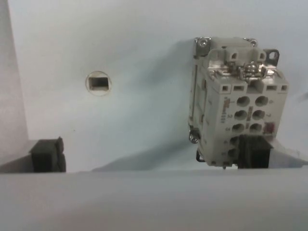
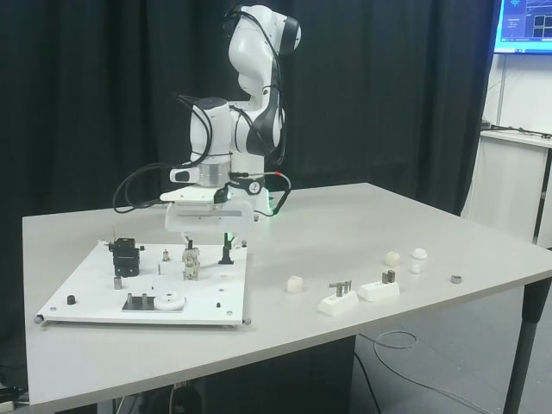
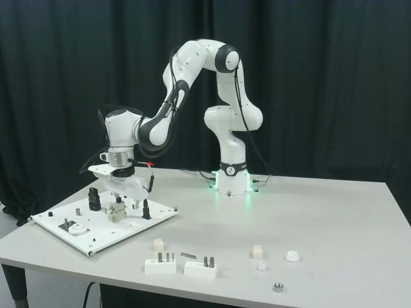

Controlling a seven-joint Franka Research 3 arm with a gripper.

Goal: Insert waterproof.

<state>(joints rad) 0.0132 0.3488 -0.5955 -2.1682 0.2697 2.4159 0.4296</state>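
Tool (image 2: pixel 191 244): it hangs low over the white board (image 2: pixel 95 285), right above the connector block (image 1: pixel 239 118). You cannot tell from here if it grips anything.
Task's thing: the connector block stands upright on the board, its 6 round holes facing up so a part can drop straight in.
Board: it lies flat on the grey worktop (image 2: pixel 362 224).
Spare parts: small white pieces (image 3: pixel 167 264) wait near the worktop's front edge, well apart.
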